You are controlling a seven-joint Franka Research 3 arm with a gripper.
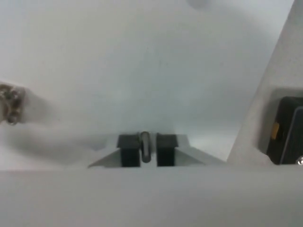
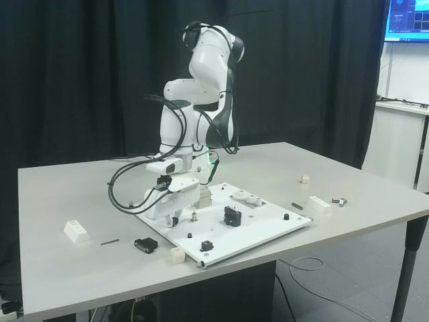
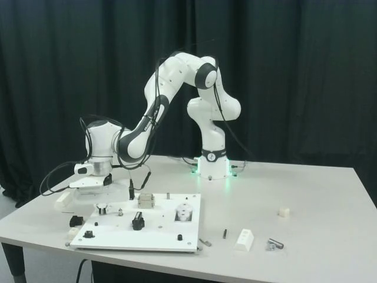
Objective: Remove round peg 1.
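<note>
In the wrist view a thin grey metal round peg [image 1: 145,146] stands between the two black fingertips [image 1: 129,150], and my gripper [image 1: 146,150] is shut on it. In the first room view the gripper [image 2: 175,216] points down over the left corner of the white board [image 2: 261,231]. The second room view shows the gripper [image 3: 101,197] at the board's [image 3: 159,236] far left corner. The peg is too small to make out in either room view. Whether its lower end still sits in the board is hidden.
The board carries a black clamp [image 2: 232,216], a white round part [image 2: 244,198] and small black knobs [image 2: 206,245]. Beside the board lie a black block [image 2: 145,245], white blocks [image 2: 76,231] and a white cube [image 2: 177,255]. More small parts lie at the table's right [image 2: 319,204].
</note>
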